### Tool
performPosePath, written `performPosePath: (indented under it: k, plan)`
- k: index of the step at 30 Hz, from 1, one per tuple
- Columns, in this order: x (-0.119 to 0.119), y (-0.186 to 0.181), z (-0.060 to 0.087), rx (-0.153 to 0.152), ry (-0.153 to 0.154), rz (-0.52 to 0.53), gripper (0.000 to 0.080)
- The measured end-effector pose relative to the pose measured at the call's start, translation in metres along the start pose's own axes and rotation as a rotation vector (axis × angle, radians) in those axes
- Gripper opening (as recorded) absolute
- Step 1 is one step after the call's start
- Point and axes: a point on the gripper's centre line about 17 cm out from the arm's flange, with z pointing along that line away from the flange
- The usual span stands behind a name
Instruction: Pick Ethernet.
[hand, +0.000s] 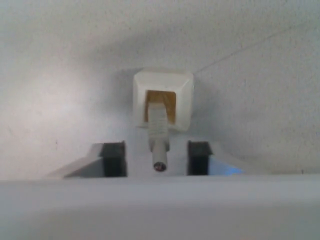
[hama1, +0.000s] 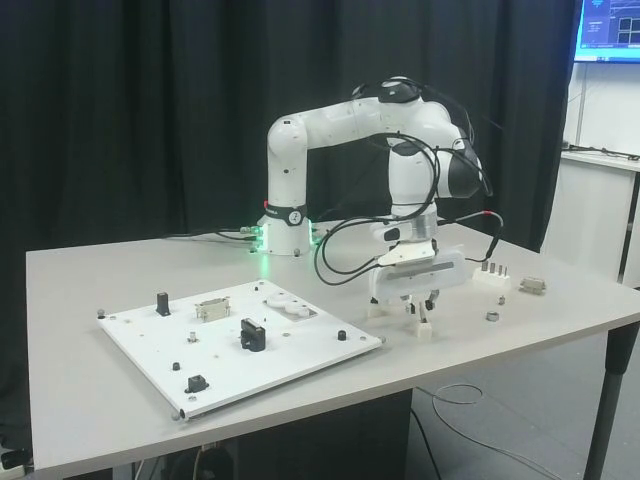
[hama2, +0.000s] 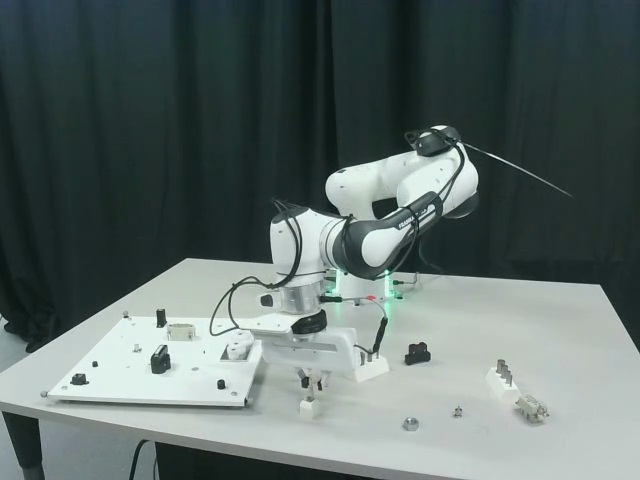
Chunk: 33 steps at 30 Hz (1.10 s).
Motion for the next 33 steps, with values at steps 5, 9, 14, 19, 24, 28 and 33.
performPosePath:
  k: [5, 9, 14, 19, 24, 28, 33]
  plan:
    - [0.001, 0.0, 0.0, -0.003, 0.006, 0.008, 0.032]
    - [0.001, -0.001, 0.0, -0.002, 0.01, 0.017, 0.014]
    - [0.002, -0.001, -0.001, -0.001, 0.011, 0.029, 0.0066]
    - [0.003, 0.0, -0.004, 0.0, 0.016, 0.035, 0.0066]
    - [0.001, -0.001, -0.014, 0.007, 0.018, 0.039, 0.0066]
    - [-0.002, -0.003, -0.027, 0.016, 0.014, 0.041, 0.0066]
    - [-0.004, -0.005, -0.045, 0.016, 0.018, 0.038, 0.0066]
